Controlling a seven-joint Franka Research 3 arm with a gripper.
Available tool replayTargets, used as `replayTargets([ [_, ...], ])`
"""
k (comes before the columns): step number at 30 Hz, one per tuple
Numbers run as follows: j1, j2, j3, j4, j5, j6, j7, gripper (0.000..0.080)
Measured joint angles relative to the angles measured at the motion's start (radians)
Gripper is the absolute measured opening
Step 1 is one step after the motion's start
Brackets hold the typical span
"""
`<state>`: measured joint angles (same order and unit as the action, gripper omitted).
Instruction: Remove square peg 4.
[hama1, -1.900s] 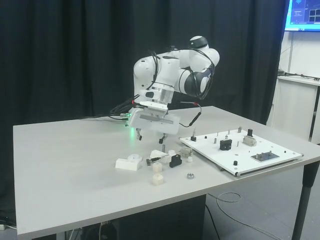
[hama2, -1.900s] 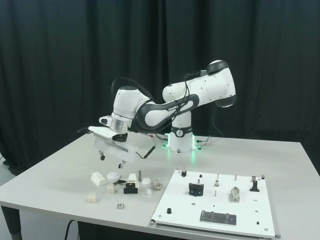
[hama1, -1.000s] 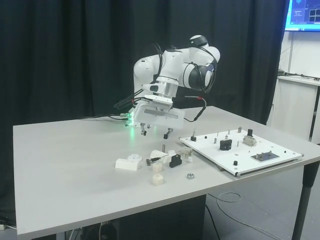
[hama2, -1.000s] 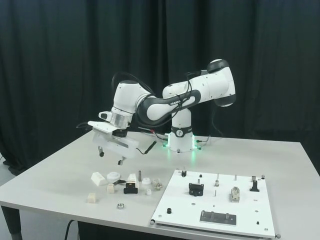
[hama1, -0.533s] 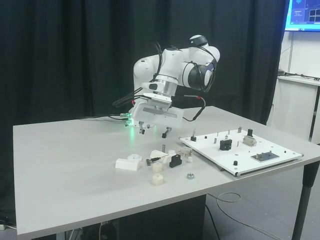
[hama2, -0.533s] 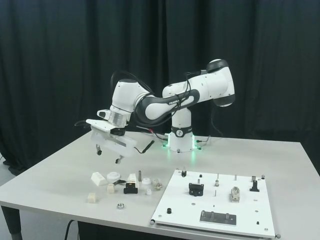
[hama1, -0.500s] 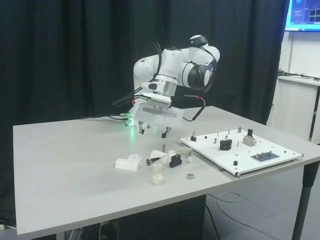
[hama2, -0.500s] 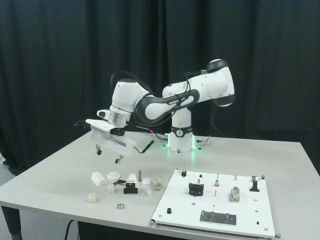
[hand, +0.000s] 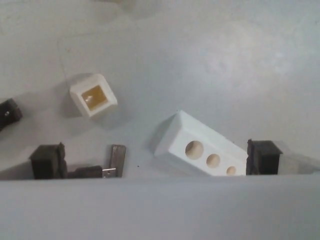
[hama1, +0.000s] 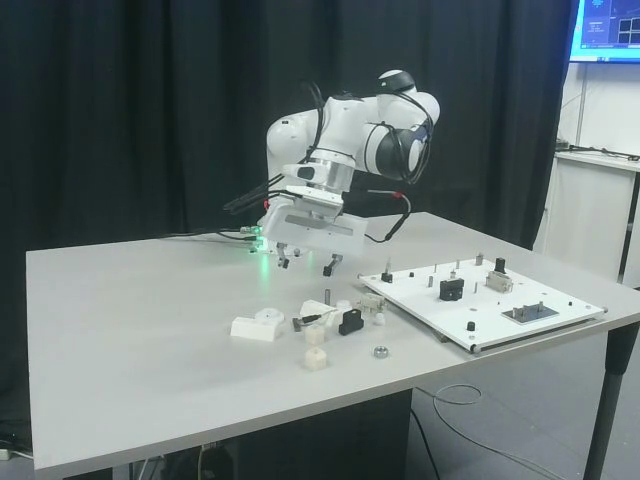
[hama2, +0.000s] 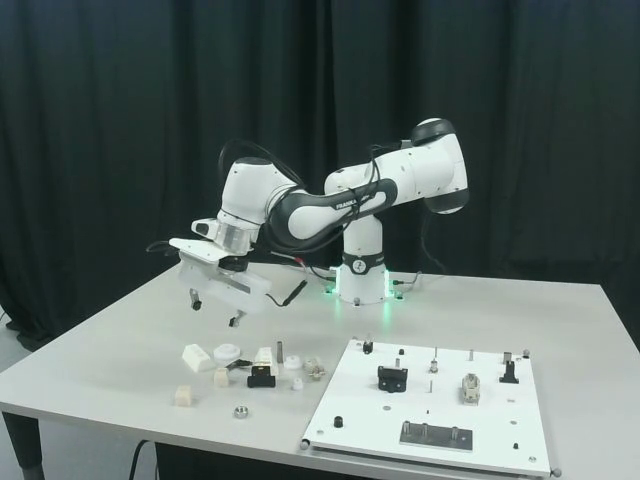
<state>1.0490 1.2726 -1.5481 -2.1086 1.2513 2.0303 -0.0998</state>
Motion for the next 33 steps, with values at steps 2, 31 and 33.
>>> replayTargets([
  [2,0.000,0.000,0.000,0.002,-0.003,-0.004,0.000,0.0800],
  [31,0.114,-0.001,-0.051,0.013,-0.023,-0.272,0.061,0.0800],
  [33,0.138,-0.001,-0.056,0.012,-0.028,-0.295,0.085,0.0800],
])
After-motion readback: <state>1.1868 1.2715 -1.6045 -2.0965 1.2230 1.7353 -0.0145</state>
